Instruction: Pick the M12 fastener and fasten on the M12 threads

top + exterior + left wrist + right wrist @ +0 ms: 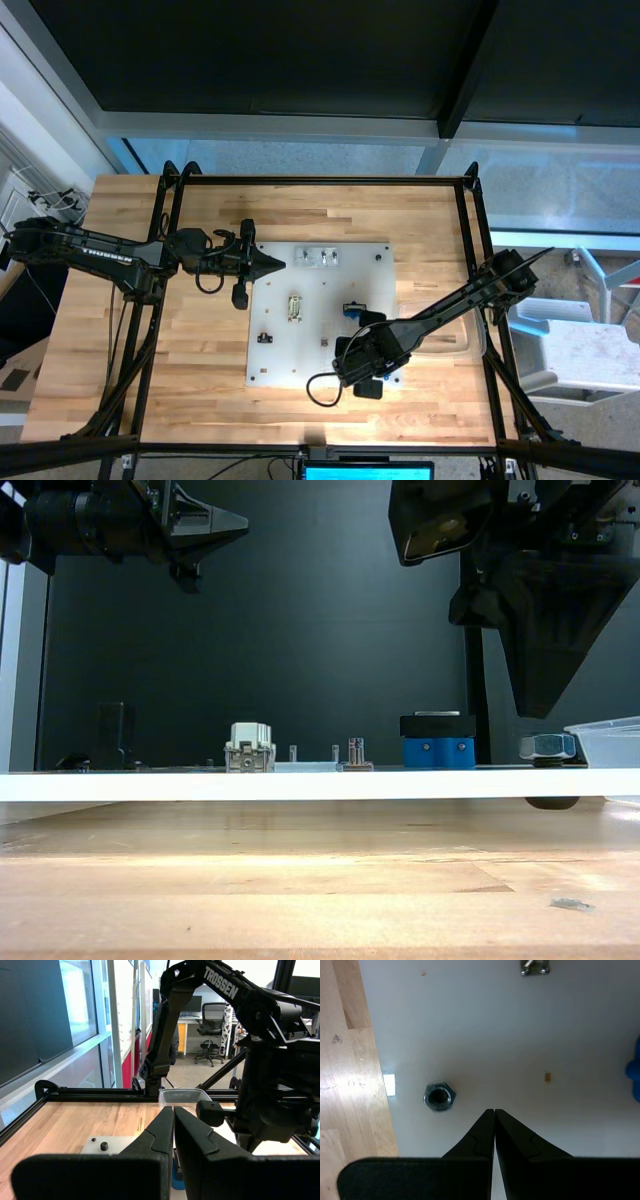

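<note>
Right wrist view: right gripper [494,1111], fingers pressed together on nothing, just beside the M12 nut [439,1096]. Left wrist view: left gripper [173,1109] closed, empty. Low view: nut at lower right, apparently on its stud [548,764]; tightening likely pending, which calls for reopening, straddling and turning. High view: left gripper parked centre-left; right gripper lower centre-right.

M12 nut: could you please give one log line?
M12 nut on stud; right gripper shut, hovering nearby; left gripper shut, parked left

Right gripper [494,1110] is hovering over the white board [520,1025], gripping nothing.
Its fingers [476,1136] are pressing together; the M12 nut [439,1096] is sitting near their tips.
</note>
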Motion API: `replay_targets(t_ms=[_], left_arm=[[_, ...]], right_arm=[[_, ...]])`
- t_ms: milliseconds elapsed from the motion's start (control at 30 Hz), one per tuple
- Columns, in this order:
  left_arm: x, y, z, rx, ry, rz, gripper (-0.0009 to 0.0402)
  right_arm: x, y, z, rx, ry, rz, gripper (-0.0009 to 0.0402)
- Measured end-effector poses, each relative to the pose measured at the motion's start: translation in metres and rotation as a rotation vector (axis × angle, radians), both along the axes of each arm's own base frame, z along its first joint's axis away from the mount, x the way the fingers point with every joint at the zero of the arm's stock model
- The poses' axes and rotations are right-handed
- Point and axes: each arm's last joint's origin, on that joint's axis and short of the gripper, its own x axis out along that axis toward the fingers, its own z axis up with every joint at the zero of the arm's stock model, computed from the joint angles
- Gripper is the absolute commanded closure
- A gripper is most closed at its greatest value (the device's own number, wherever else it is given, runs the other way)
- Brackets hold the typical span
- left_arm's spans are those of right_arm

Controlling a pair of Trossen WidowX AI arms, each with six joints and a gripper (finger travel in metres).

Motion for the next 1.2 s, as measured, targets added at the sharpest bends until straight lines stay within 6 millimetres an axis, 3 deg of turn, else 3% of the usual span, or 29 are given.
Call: replay_targets(t_ms=[533,767,1200], left_arm=[[0.000,0.000,0.000,0.000,0.000,0.000,0.0393],[0.000,0.000,0.000,0.000,0.000,0.000,0.0393],[0.000,0.000,0.000,0.000,0.000,0.000,0.0393]], right_arm=[[0.006,0.007,-0.017,0.068,0.007,0.010,0.0393],[0.000,0.012,-0.007,0.279,0.112,0.068,0.0393],[-0.001,0.005,0.005,0.145,0.020,0.022,0.0393]])
